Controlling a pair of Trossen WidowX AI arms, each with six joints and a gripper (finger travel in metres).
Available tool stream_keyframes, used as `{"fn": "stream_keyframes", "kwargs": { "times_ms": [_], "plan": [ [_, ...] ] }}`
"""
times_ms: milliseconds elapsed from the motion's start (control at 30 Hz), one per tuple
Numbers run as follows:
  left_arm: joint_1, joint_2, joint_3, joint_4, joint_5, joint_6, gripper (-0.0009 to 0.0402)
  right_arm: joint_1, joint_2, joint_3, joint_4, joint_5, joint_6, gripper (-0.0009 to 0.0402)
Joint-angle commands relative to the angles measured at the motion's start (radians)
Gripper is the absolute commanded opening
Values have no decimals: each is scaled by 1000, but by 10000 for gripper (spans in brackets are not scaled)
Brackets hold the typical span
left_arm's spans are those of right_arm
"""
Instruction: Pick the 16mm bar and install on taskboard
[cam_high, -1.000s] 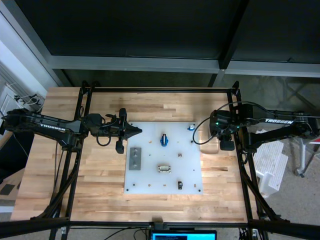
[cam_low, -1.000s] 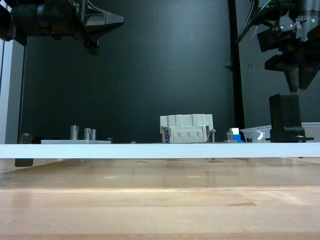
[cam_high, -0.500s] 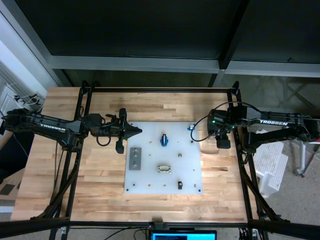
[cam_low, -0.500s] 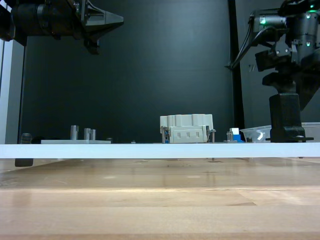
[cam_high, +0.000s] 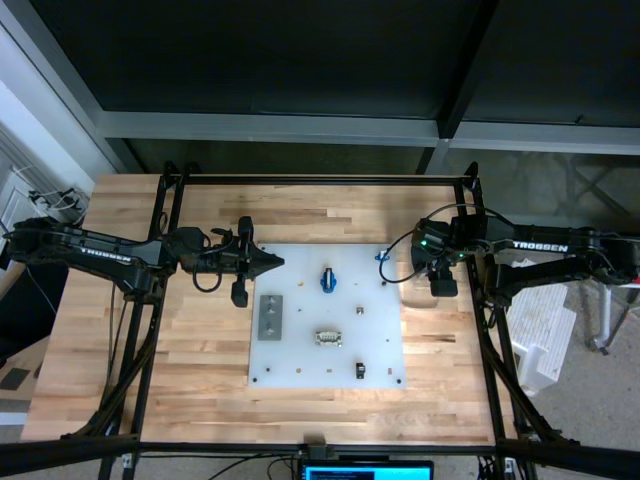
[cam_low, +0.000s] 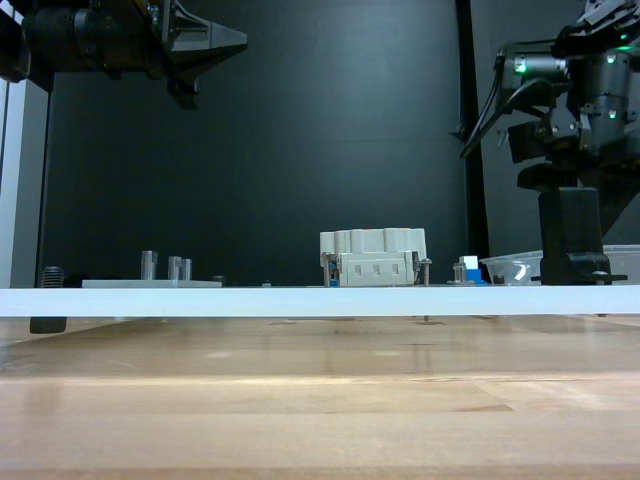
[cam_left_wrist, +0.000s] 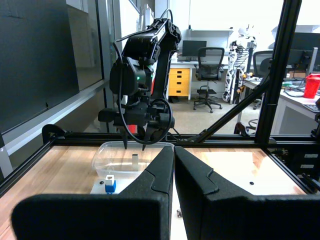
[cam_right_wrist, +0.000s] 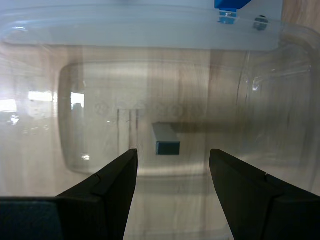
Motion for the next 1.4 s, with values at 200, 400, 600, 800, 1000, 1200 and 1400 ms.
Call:
{"fn": "stream_keyframes", "kwargs": {
  "times_ms": [200,400,600,800,1000,1200,1400],
  "plan": [
    [0,0,0,0,0,0,0,-3,1,-34,29,0,-25,200],
    [0,0,0,0,0,0,0,-3,1,-61,64,0,-49,200],
    [0,0,0,0,0,0,0,-3,9,-87,98,0,-63,200],
    [0,0,0,0,0,0,0,-3,42,-92,121,-3,-69,200],
    [0,0,0,0,0,0,0,-3,56,-94,134,-9,-70,198],
    [0,0,0,0,0,0,0,-3,75,-94,134,-9,-70,189],
    [0,0,0,0,0,0,0,-3,75,-94,134,-9,-70,175]
  ]
}}
